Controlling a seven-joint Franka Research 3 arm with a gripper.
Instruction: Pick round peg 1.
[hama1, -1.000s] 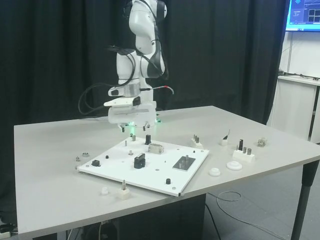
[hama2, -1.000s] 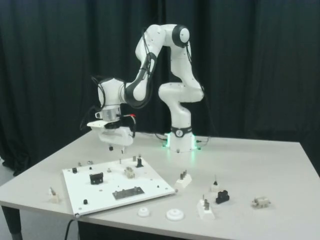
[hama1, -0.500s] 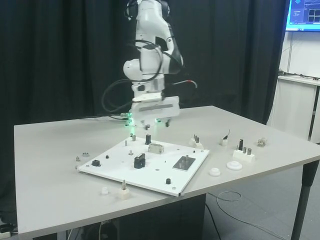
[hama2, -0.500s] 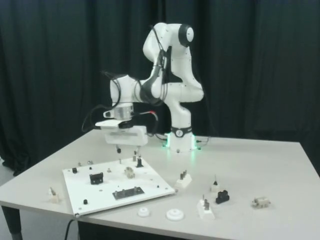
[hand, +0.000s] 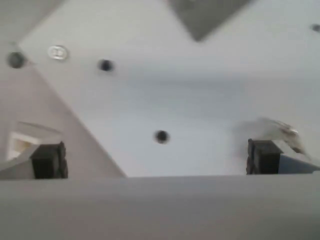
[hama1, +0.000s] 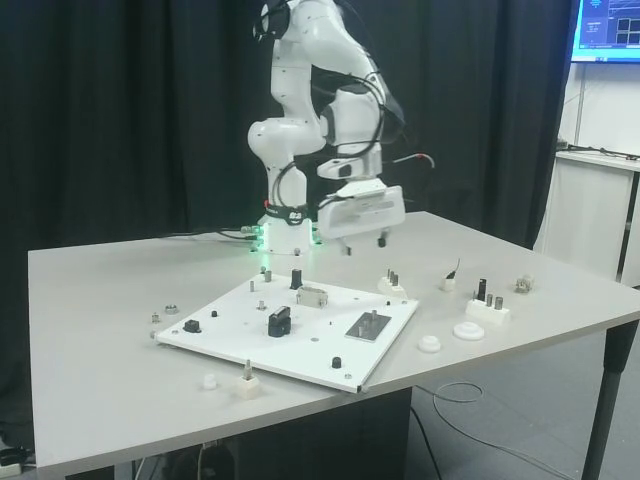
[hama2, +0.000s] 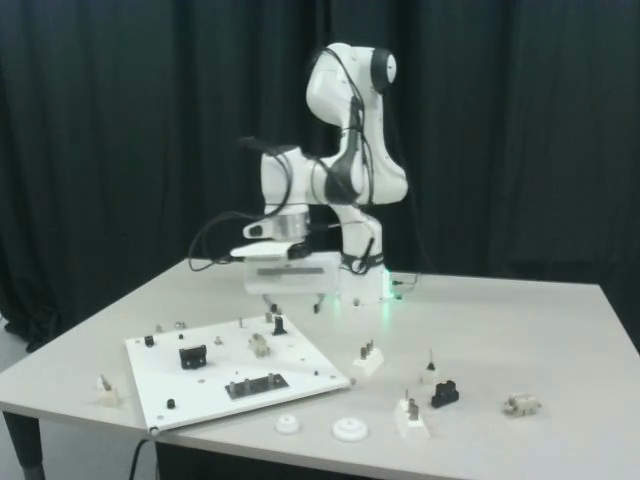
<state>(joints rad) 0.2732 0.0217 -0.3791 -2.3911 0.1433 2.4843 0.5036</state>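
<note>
Round peg 1 isn't identifiable from these views; best guess is one of the short grey metal pins standing in the small white holder at right of centre in the first room view, just off the board's far right edge. Nothing is being held yet, so this is looking like the approach/transit step

Gripper is hovering above the table between the board and that holder, fingers spread wide apart and empty; wrist view is showing both black pads at the lower corners with bare surface between them

Next move is calling for centring over the chosen pin, descending straight so the pads are straddling it, then closing. Pin is looking thin, smooth and rigid, so a slightly off grasp is risking a slip or tipping the light holder

White board is flat, matte, square, carrying black blocks and small pins; round white discs are lying at right
</note>
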